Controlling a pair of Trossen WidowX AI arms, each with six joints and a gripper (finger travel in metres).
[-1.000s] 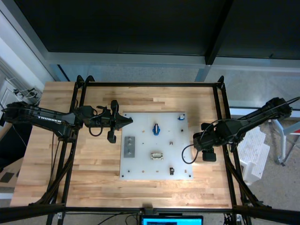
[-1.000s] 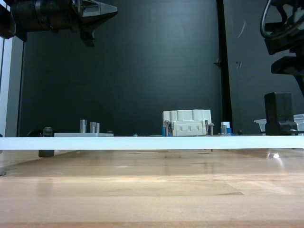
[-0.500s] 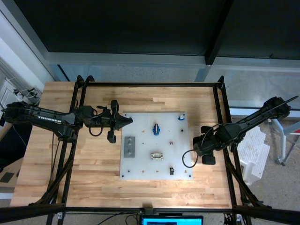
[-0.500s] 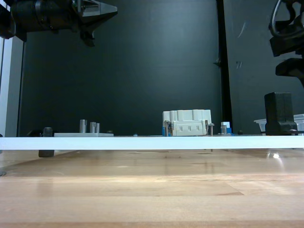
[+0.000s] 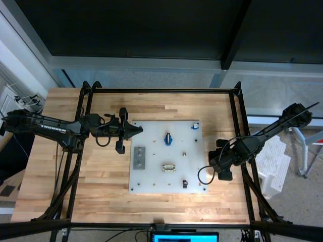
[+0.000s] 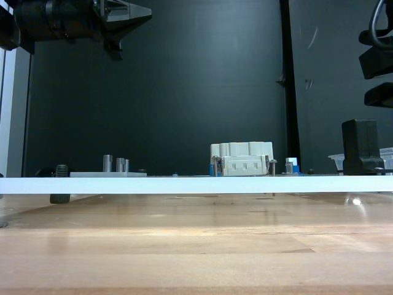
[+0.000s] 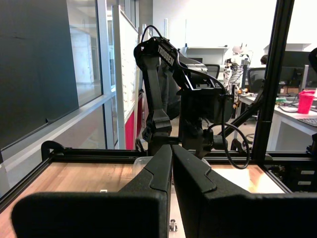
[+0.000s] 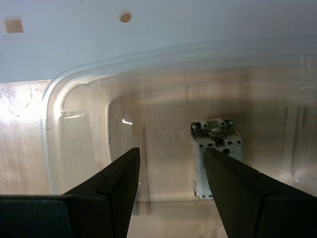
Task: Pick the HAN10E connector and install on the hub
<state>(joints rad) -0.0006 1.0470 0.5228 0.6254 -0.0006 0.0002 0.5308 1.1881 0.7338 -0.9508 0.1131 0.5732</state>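
**Right arm poised over the connector, ahead of the grasp**

The right gripper (image 8: 172,157) hangs just off the right edge of the board (image 5: 151,179). Its jaws are wide and hold nothing, and it looks down into a clear tray (image 8: 54,124) resting on the surface. The connector (image 8: 216,158) lies on the tray floor, untouched. It sits off the jaws' mid-line, partly behind one finger. The hub (image 5: 169,168) stands toward the board's near edge, well apart from the tray. The left gripper (image 5: 136,130) is parked high over the board's far-left corner, jaws closed on nothing.

I judge the step in hand to be the approach. To do it well, I would:
- shift sideways until the connector lies centred between the jaws;
- square them to its long sides;
- descend slowly, keeping clear of the tray wall.
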